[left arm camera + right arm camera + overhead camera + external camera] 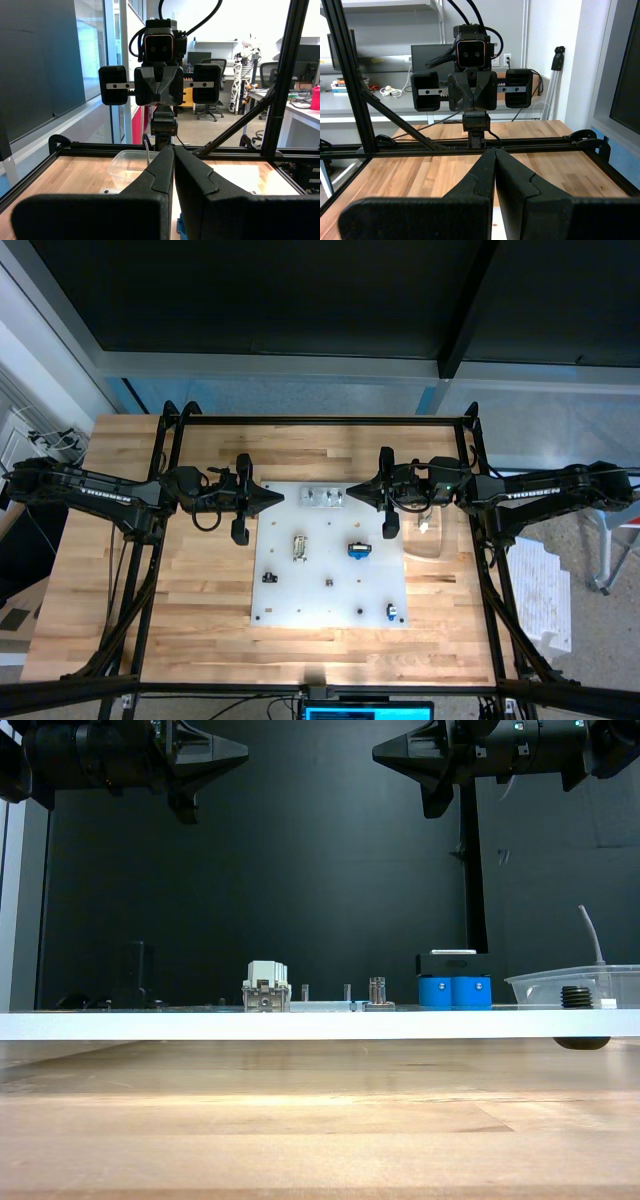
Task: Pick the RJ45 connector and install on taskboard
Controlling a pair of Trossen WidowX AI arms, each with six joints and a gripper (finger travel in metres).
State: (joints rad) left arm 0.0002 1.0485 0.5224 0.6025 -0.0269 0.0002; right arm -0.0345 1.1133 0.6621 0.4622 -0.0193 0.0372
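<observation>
Well above the taskboard (300, 600), left gripper (279, 498) and right gripper (349, 490) point at each other, fingers (159, 172) closed together; a clear tray (430, 552) sits on the surface below, behind the right fingers.

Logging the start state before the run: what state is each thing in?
Left gripper: shut, empty, raised above the taskboard.
Right gripper: shut, empty, raised above it.
Taskboard: flat on the table.
Tray: open-topped, beside the taskboard, small white part inside.

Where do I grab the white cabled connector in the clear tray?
Likely the connector's body, from above: the tray walls block the sides and its cable stands upward. The right gripper, shut, hangs near the tray; the left gripper, shut, across the taskboard.
</observation>
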